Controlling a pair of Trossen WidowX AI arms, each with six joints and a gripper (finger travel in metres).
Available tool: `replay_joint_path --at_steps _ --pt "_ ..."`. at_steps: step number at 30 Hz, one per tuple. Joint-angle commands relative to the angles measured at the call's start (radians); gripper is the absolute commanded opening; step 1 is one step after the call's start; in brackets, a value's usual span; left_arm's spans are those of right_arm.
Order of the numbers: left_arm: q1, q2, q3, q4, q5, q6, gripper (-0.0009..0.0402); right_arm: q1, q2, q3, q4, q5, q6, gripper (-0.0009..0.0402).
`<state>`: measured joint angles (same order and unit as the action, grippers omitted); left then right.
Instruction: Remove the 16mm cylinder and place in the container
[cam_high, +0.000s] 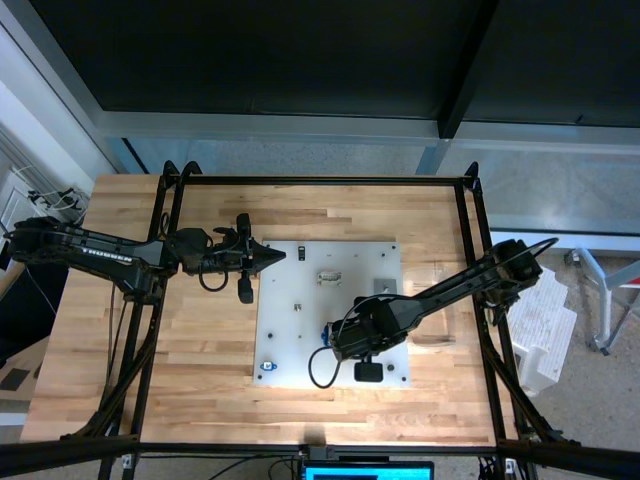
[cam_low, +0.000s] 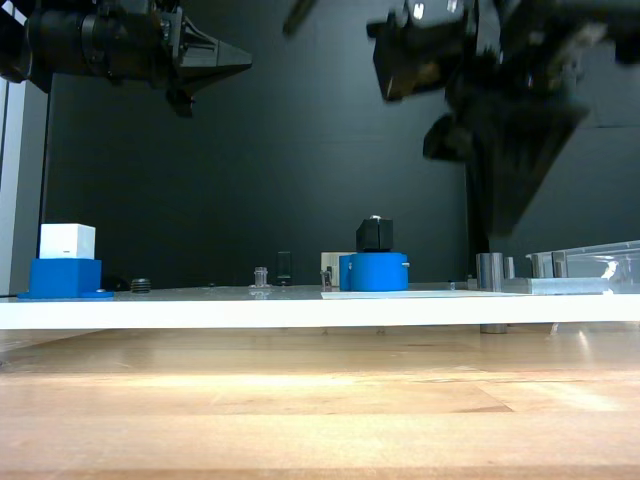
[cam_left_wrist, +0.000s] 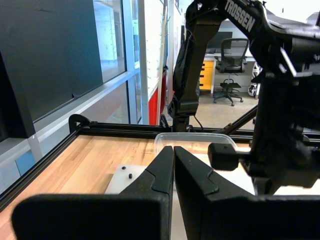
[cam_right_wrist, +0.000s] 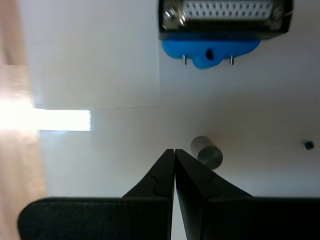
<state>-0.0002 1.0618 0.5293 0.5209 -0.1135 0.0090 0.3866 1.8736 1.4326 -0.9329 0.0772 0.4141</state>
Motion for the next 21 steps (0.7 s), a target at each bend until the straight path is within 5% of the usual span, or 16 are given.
replay_joint_path --at_steps 1,21 --pt "0.000 0.000 0.000 0.000 0.000 0.000 0.0000 -0.002 -0.028 0.011 -0.026 0.001 -0.002 0.0000" --pt "0.000 0.000 0.000 0.000 0.000 0.000 0.0000 -0.039 -0.112 0.015 -0.099 0.011 0.000 0.0018"
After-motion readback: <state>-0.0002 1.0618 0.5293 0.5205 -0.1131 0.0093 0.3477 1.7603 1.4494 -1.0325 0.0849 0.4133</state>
